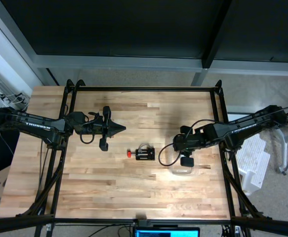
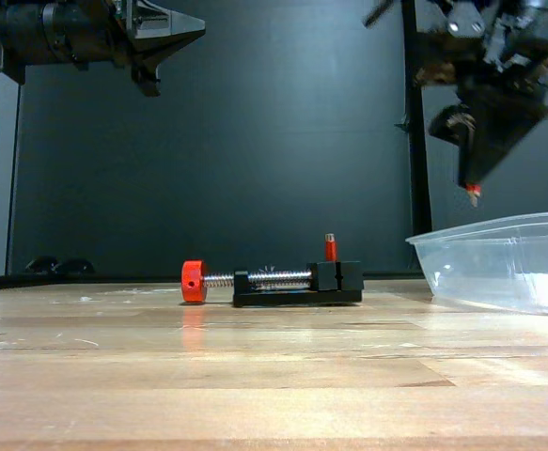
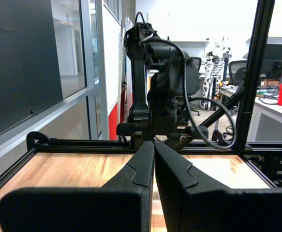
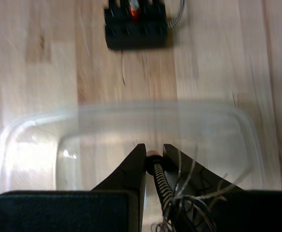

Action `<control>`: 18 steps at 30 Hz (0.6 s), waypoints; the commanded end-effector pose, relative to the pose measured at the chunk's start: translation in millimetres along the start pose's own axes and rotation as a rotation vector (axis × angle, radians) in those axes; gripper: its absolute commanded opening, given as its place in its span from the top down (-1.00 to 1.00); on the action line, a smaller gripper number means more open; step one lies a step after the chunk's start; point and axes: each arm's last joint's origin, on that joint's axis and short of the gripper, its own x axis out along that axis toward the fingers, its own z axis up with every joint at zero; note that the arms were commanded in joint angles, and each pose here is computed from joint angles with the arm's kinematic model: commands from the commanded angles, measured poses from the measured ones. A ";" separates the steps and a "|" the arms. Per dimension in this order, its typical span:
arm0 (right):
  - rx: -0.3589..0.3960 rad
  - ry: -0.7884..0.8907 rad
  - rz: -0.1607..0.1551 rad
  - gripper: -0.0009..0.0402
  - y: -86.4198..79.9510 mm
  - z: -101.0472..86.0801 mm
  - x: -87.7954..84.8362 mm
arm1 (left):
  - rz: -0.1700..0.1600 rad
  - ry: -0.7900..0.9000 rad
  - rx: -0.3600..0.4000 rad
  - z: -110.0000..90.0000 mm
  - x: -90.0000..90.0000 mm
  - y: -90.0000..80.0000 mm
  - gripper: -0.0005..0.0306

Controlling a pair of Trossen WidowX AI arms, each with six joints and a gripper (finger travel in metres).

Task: Remove the RCA connector from the receptacle and place in the container

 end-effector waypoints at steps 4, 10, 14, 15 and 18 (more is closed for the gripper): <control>0.012 0.072 -0.032 0.96 -3.8 -19.7 14.4 | 0.000 0.000 0.000 0.0 0.1 0.0 0.96; 0.011 0.109 -0.043 0.96 -5.4 -29.5 21.9 | 0.000 0.000 0.000 0.0 0.1 0.1 0.96; 0.002 0.121 -0.027 0.88 -5.0 -31.3 23.0 | 0.000 0.000 0.000 0.0 0.1 0.0 0.96; 0.002 0.119 -0.026 0.82 -4.9 -30.7 22.6 | 0.000 0.000 0.000 0.0 0.1 0.0 0.97; 0.005 0.112 -0.025 0.59 -4.7 -29.4 21.7 | 0.000 0.000 0.000 0.0 0.1 0.0 0.97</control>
